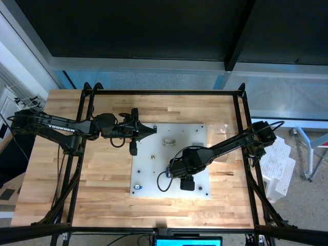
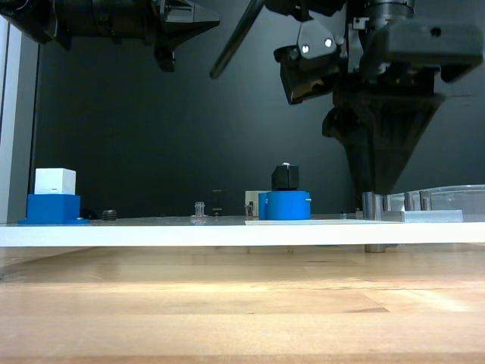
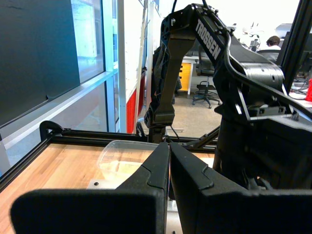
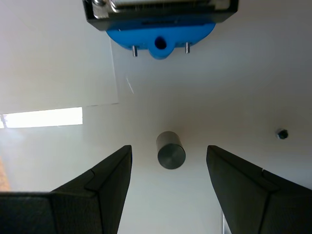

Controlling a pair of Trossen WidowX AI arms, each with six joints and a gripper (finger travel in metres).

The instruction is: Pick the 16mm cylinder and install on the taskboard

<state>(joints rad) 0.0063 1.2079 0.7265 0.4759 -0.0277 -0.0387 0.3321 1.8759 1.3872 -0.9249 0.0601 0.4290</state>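
The 16mm cylinder (image 4: pixel 170 150) is a short grey metal peg standing upright in the white taskboard (image 4: pixel 58 63), with its flat end facing the right wrist camera. In the low view the cylinder (image 2: pixel 371 205) pokes through the taskboard (image 2: pixel 189 233) and shows below it. My right gripper (image 4: pixel 168 163) hangs open just above the cylinder, a finger on each side and not touching it. It points straight down there (image 2: pixel 377 189) and stands over the board's middle (image 1: pixel 173 171). My left gripper (image 1: pixel 152 128) is shut and empty, held level above the board's left edge.
A blue fitting (image 2: pixel 286 205) with a black top stands just left of the cylinder (image 4: pixel 161 34). A blue block carrying a white cube (image 2: pixel 53 199) sits at the board's near left corner (image 1: pixel 136 188). A clear plastic tub (image 1: pixel 219 130) lies at the board's far right.
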